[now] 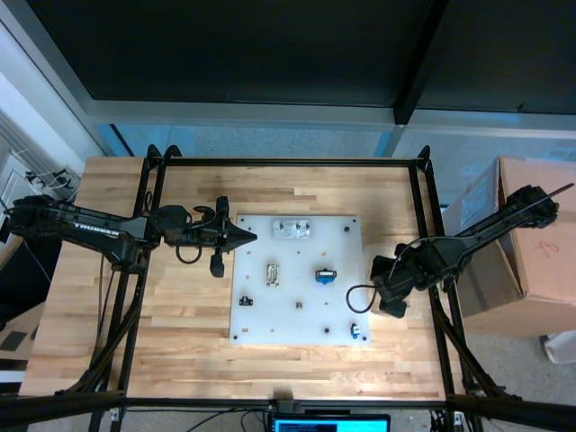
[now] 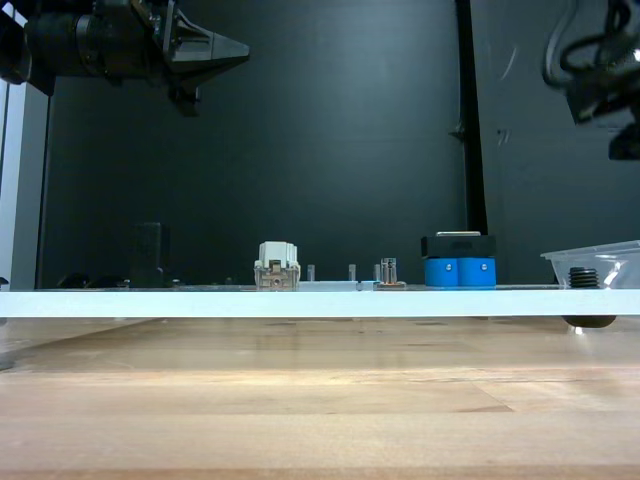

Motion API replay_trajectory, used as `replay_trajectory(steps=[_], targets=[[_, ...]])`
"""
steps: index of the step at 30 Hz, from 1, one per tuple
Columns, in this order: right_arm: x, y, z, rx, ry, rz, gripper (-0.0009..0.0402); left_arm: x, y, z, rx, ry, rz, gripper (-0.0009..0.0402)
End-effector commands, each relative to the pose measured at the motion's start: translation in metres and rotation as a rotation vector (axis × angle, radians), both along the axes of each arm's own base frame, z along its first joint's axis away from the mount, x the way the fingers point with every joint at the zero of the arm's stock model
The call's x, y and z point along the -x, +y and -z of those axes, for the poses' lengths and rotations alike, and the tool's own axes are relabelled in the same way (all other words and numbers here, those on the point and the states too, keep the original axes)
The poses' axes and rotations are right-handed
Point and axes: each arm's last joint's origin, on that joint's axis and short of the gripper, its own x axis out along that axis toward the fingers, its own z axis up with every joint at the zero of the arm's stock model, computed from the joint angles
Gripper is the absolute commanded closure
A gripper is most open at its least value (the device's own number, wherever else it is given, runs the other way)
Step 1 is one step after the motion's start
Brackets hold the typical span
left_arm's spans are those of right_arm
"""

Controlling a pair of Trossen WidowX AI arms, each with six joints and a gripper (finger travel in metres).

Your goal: Unfasten the M12 nut and place it in the container

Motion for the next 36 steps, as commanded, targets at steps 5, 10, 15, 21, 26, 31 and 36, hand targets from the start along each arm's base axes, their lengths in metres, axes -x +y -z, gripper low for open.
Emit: replay_trajectory(steps=[5, 10, 15, 21, 26, 31, 36], targets=[[0.007, -0.007, 0.034, 0.003, 0.004, 0.025, 0.0384, 0.000, 0.000, 0.000, 0.000, 0.000, 0.000, 0.0393], [0.010, -0.008, 0.049, -0.005, -0.009, 0.025, 0.0384, 0.000, 0.000, 0.000, 0.000, 0.000, 0.000, 0.0393], [0.012, -0.010, 0.053, 0.001, 0.004, 0.025, 0.0342, 0.000, 0.000, 0.000, 0.000, 0.000, 0.000, 0.0393], [0.013, -0.010, 0.054, 0.002, 0.007, 0.025, 0.0233, 0.000, 0.000, 0.000, 0.000, 0.000, 0.000, 0.0393], [0.012, -0.009, 0.052, -0.003, -0.003, 0.023, 0.0164, 0.000, 0.000, 0.000, 0.000, 0.000, 0.000, 0.0393], [0.010, -0.009, 0.042, -0.014, -0.042, -0.005, 0.0141, 0.000, 0.000, 0.000, 0.000, 0.000, 0.000, 0.0393], [0.006, -0.009, 0.017, 0.001, -0.133, -0.038, 0.0160, 0.000, 0.000, 0.000, 0.000, 0.000, 0.000, 0.0393]])
